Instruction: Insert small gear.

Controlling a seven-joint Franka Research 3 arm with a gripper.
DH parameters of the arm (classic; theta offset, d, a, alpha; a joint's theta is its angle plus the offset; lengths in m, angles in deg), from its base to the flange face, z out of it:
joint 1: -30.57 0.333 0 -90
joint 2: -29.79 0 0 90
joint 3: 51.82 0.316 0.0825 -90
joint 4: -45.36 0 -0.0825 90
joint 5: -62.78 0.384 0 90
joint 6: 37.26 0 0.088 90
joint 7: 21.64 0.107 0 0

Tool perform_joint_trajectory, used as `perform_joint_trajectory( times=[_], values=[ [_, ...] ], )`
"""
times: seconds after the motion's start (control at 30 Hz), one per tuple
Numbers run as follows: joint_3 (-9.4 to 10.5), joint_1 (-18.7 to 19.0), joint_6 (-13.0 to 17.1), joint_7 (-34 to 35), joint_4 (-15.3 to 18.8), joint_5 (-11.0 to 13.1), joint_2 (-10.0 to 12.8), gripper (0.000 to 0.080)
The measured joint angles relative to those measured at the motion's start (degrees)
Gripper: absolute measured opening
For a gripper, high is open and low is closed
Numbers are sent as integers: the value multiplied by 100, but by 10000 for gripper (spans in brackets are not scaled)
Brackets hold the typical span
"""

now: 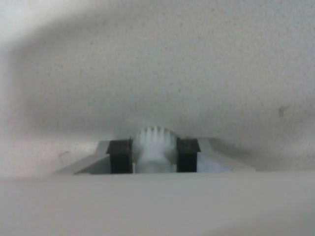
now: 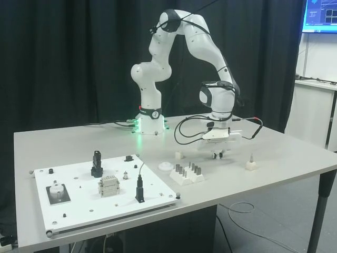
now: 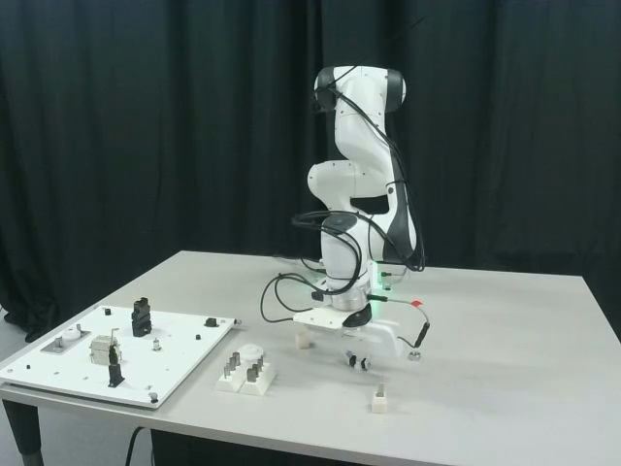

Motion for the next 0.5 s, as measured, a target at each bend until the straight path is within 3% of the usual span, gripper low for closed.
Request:
perform_joint_trajectory(
  times=[0.5],
  values=[
    [-35,0,-17,0,63,0,-218,191]
  ],
)
